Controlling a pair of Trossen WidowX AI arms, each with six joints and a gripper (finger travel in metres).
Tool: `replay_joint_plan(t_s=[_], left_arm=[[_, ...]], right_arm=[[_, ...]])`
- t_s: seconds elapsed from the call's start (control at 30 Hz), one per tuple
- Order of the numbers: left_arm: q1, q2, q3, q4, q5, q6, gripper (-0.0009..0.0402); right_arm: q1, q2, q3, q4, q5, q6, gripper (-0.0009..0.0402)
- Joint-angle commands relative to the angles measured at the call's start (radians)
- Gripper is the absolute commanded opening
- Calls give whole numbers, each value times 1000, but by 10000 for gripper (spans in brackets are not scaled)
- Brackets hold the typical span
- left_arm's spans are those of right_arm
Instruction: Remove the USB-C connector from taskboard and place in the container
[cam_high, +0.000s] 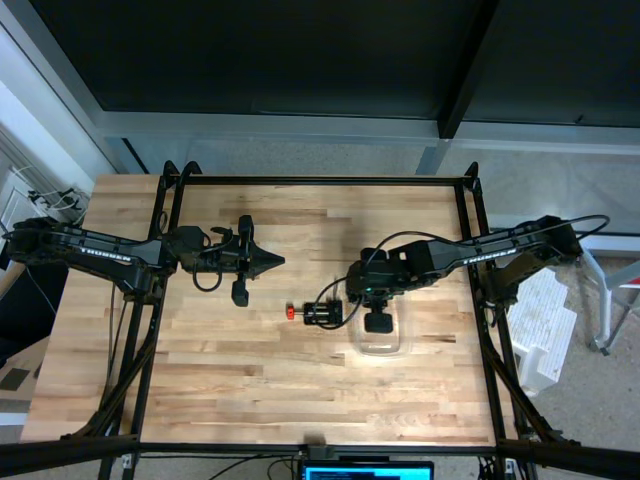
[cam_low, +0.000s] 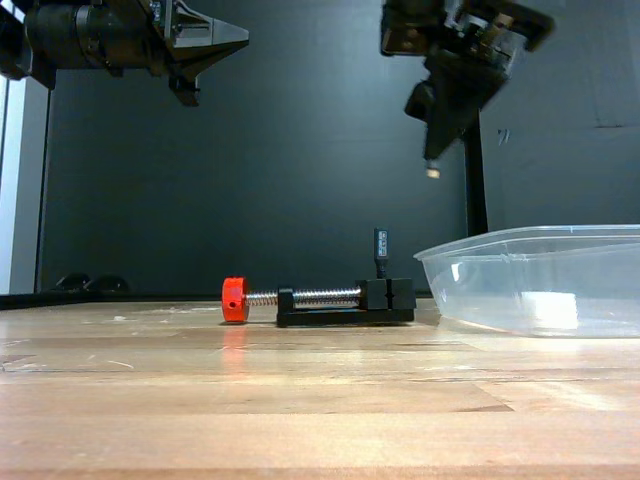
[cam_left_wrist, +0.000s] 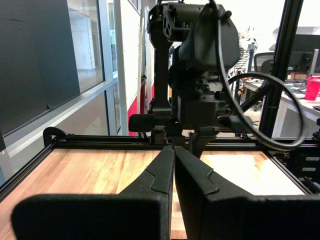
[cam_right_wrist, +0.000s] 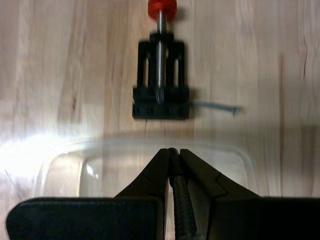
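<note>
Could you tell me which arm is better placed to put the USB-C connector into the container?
Right. The right gripper, shut on the USB-C connector, hangs over the container; the left gripper, shut, is parked away beyond the taskboard.

Small black blocky taskboard (cam_high: 323, 313), flat on the wood, silver screw running lengthwise, red knob at its 9 o'clock end. Clear, rounded-corner container (cam_low: 500, 290) upright just beside it at 3 o'clock, with a narrow gap between them. USB-C connector (cam_low: 432, 172) off the board, pinched in the right gripper (cam_low: 433, 155) high above the container, hanging tip-down, only a small pale end showing under the fingertips. Left gripper (cam_high: 280, 262) well apart at 9 o'clock, raised, fingers pressed together.
</note>
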Motion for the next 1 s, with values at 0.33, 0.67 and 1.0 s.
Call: replay_joint_plan(t_s=[0.33, 0.67, 1.0], left_arm=[[0, 0, 0, 0, 0, 0, 0], [0, 1, 0, 0, 0, 0, 0], [0, 1, 0, 0, 0, 0, 0]], right_arm=[[3, -87, -158, 8, 0, 2, 0], [5, -131, -239, 10, 9, 1, 0], [5, -133, -268, 18, 9, 7, 33]])
